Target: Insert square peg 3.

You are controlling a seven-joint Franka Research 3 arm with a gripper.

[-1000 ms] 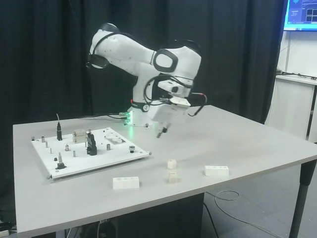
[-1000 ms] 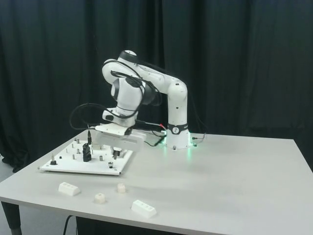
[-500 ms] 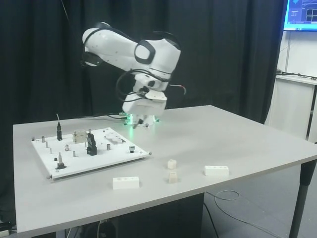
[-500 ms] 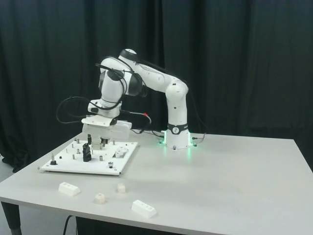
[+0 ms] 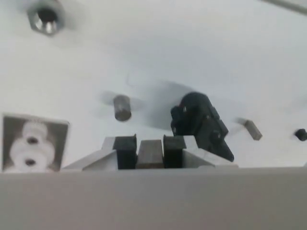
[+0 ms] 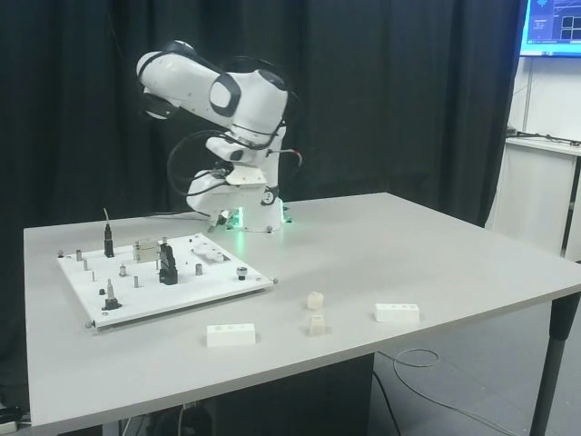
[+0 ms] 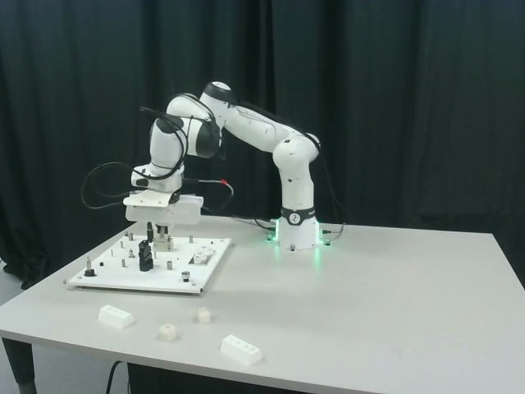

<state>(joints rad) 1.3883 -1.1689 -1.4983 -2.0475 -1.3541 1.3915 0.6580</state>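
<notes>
In the wrist view my gripper [image 5: 149, 152] is shut on a small grey square peg [image 5: 148, 158], held between the two black fingertips [image 5: 125, 151]. Below them lies the white board [image 5: 192, 52], with a black part [image 5: 201, 127], a grey pin [image 5: 122, 108], a little square peg [image 5: 253, 130] and a white block with two round sockets [image 5: 31, 143]. From the room views the gripper [image 6: 218, 216] [image 7: 157, 228] hangs over the far part of the board [image 6: 209, 282] [image 7: 115, 279], above a black fixture [image 7: 145, 254].
A hex nut [image 5: 46, 18] is fixed in the board. At the table's front lie two long white blocks [image 6: 231, 335] [image 6: 397, 312] and two small white pieces [image 6: 315, 300] [image 6: 316, 324]. The arm's base [image 7: 297, 230] stands behind, lit green.
The arm has swung left from over the middle of the table to above the white board, carrying the gripper with it.
</notes>
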